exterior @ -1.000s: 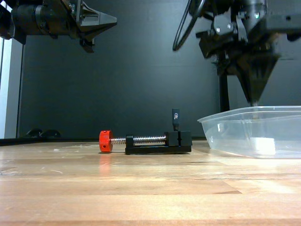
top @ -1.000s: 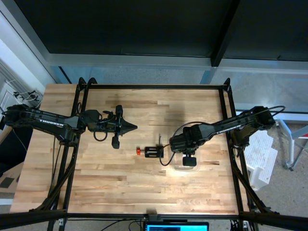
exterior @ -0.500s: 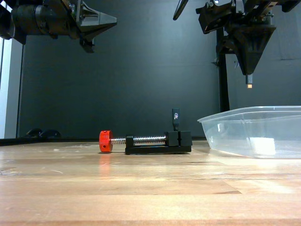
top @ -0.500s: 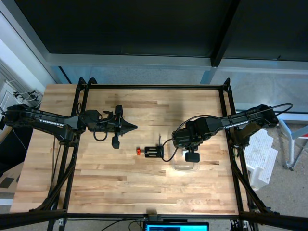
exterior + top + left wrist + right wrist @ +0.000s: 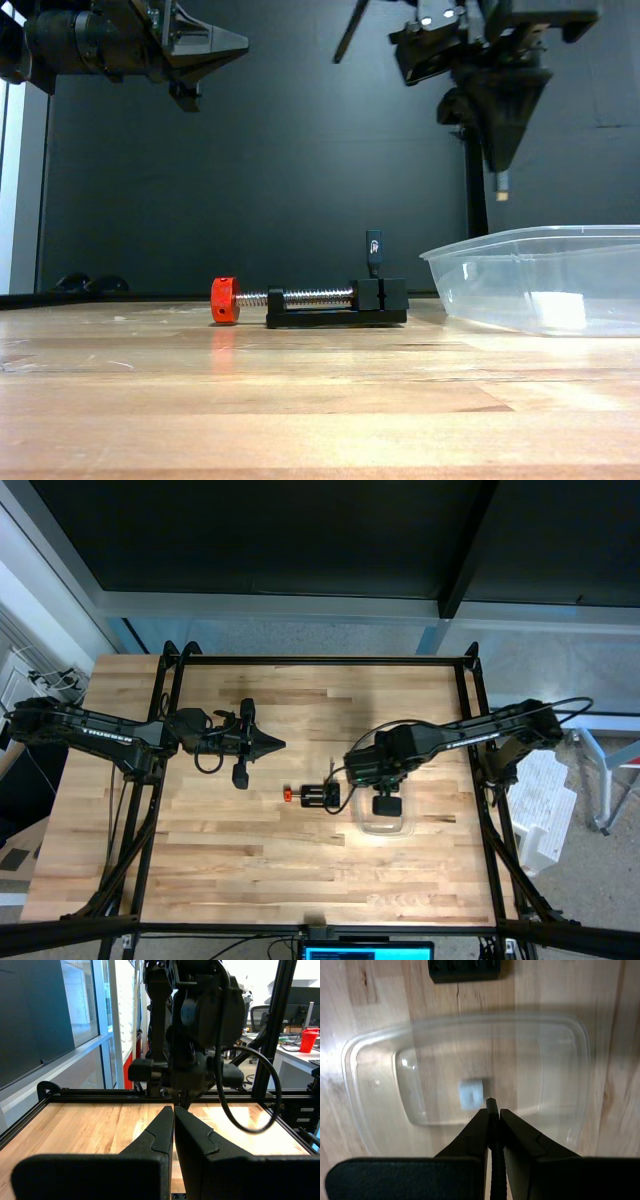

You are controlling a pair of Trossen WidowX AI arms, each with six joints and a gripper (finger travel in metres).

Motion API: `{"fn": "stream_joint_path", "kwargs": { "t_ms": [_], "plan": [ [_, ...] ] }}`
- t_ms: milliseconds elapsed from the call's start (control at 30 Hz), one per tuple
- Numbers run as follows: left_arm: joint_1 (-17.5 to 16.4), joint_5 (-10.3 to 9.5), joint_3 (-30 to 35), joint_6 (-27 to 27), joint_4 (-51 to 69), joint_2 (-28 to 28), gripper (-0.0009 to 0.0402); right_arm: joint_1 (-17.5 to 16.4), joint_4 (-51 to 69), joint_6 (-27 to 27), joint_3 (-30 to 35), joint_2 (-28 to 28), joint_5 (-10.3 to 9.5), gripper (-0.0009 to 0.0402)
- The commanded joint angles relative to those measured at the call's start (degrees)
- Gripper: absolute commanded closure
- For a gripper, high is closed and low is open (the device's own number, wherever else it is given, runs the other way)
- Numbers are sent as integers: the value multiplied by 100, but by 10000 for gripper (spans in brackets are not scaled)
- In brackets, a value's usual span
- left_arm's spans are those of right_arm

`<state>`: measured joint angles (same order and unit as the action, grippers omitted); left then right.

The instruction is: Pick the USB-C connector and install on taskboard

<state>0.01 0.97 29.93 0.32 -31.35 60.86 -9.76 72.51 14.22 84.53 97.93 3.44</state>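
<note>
Low view: right gripper [image 5: 499, 168] hangs over the clear tray [image 5: 470, 285], fingers pinching the USB-C connector [image 5: 501, 186] (tip down), looks like well above the taskboard [image 5: 338, 301] on the bench [image 5: 300, 400]. Left gripper [image 5: 236, 42] sits high, fingers pressed together.

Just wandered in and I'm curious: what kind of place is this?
Likely a robotics lab: two arms on a framed wooden table, office desks and chairs behind. Left claw hangs shut over the table's left; right claw holds a connector above the tray.
</note>
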Motion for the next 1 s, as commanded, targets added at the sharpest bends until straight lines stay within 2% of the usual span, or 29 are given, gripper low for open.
{"fn": "stream_joint_path", "kwargs": {
  "t_ms": [33, 467, 1000],
  "plan": [
    [-2, 2, 2, 0, -2, 0, 393, 4, -4, -79, 317, 286, 0, 393],
    [-2, 2, 2, 0, -2, 0, 393, 55, 46, -304, 1388, 1259, -2, 393],
    [-2, 0, 2, 0, 0, 0, 393, 116, 225, -382, 2350, 2004, -24, 393]
  ]
}}
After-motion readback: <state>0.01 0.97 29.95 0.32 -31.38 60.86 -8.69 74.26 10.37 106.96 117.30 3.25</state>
